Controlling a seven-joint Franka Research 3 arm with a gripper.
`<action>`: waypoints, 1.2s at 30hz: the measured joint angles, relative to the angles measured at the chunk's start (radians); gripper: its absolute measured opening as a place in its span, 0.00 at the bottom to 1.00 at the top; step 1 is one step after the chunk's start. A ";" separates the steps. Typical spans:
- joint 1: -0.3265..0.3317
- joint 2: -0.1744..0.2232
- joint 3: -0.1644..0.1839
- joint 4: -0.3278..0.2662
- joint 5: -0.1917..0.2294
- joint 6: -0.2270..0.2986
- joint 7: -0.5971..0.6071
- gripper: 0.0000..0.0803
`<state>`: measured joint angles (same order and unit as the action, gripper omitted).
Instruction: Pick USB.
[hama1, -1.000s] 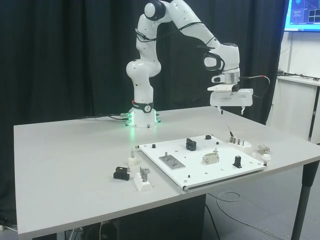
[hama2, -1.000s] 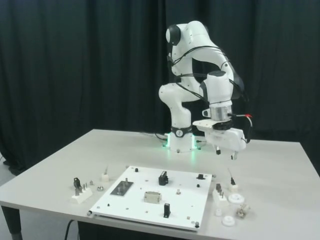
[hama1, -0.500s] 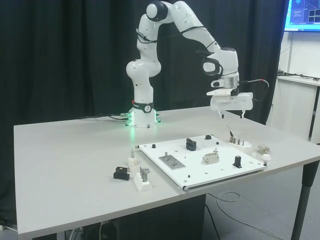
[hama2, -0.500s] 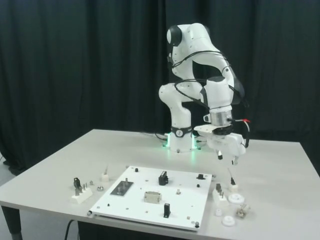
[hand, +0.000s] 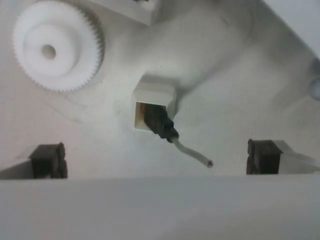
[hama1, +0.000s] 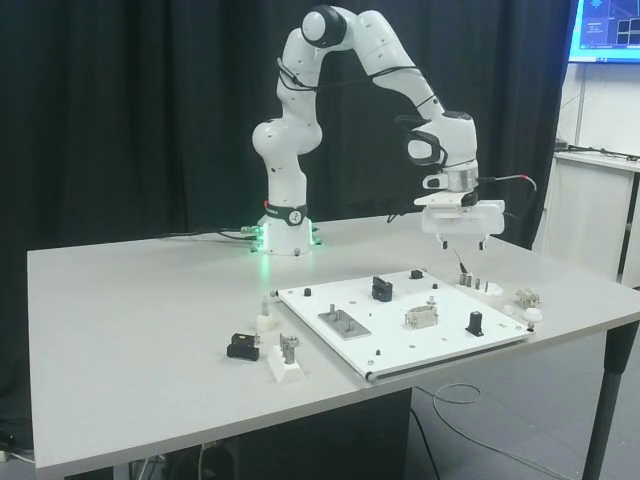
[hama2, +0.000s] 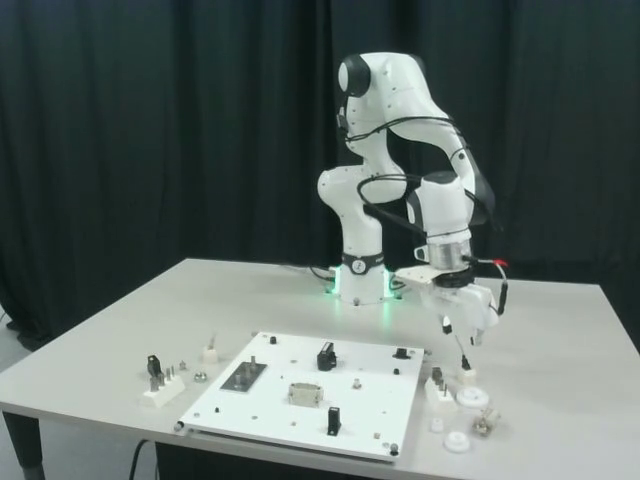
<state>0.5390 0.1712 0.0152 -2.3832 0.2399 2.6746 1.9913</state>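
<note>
The USB (hand: 161, 125), a black plug with a short grey cable stub, was seen seated in a small white holder (hand: 152, 97) on the grey counter (hama1: 130, 300), just beside the white board (hama2: 310, 400) and near a white gear (hand: 56, 45). In the second room view the plug (hama2: 464, 362) stood slightly tilted below the end effector (hama2: 460, 330).

The end effector (hand: 155, 160) was held above the plug, not touching it. Its fingers (hand: 48, 161) were spread wide, one on each side of the plug, with nothing gripped.

Risks judged from here:
- The plug lay at a slant in its holder, so a straight descent could catch one finger on the holder rim or on the cable stub.
- If only the stub were closed upon, the plug would likely slip.
- A tight seat could lift the holder along with the plug.

Compared with the frames taken one second before, the arm was found lower and farther out from its base, and the end effector had been brought from well above the counter to just above the holder.
</note>
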 joint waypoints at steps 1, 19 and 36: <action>0.000 0.004 0.002 0.000 0.001 0.005 0.002 1.00; 0.019 0.058 0.019 0.000 0.016 0.060 0.015 1.00; 0.036 0.114 0.019 0.000 0.029 0.146 0.017 1.00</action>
<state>0.5746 0.2855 0.0339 -2.3831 0.2693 2.8205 2.0079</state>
